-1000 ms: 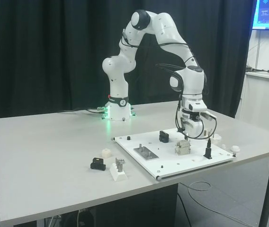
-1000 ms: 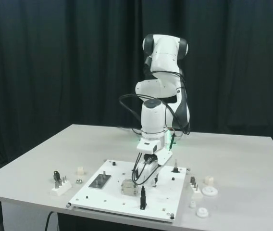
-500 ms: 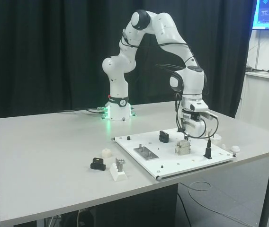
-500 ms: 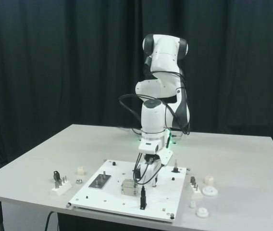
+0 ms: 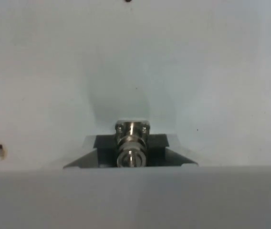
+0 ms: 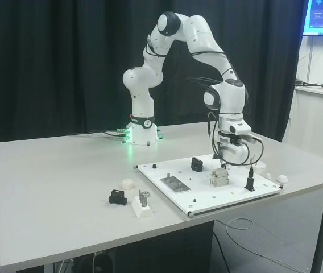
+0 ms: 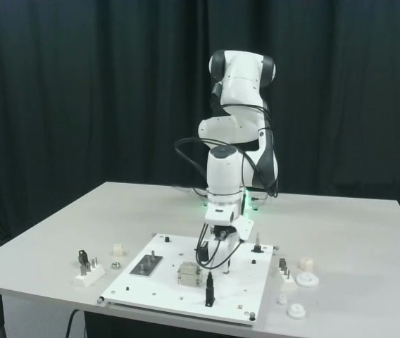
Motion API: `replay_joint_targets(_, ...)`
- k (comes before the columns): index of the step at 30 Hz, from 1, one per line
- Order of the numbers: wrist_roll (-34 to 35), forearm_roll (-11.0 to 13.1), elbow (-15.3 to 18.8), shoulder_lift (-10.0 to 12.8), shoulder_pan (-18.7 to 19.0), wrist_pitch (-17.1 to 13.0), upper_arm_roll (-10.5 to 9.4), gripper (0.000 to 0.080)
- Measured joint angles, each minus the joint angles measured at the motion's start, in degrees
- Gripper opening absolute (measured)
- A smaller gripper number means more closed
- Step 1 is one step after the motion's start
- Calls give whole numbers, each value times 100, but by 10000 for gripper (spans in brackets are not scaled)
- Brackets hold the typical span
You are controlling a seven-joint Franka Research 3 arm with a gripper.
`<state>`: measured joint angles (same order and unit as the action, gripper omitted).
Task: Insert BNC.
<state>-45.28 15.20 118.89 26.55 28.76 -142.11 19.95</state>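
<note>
Hovering above the flat white board (image 6: 207, 187) on the grey desk (image 6: 59, 170), the hand (image 6: 228, 157) seems to pinch the small metal BNC plug (image 5: 131, 145), so the next move probably calls for lowering it straight onto its socket.

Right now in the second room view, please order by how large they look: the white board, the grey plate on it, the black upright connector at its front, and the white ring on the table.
1. White board
2. Grey plate
3. Black connector and white ring: they look alike, so no ranking.
</note>
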Motion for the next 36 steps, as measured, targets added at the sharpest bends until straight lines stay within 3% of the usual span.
replay_joint_targets(11,-123,17,0,-1,-4,1,0,123)
replay_joint_targets(19,293,83,0,-1,-15,9,-1,123)
replay_joint_targets(36,486,83,-3,-3,-18,8,-3,123)
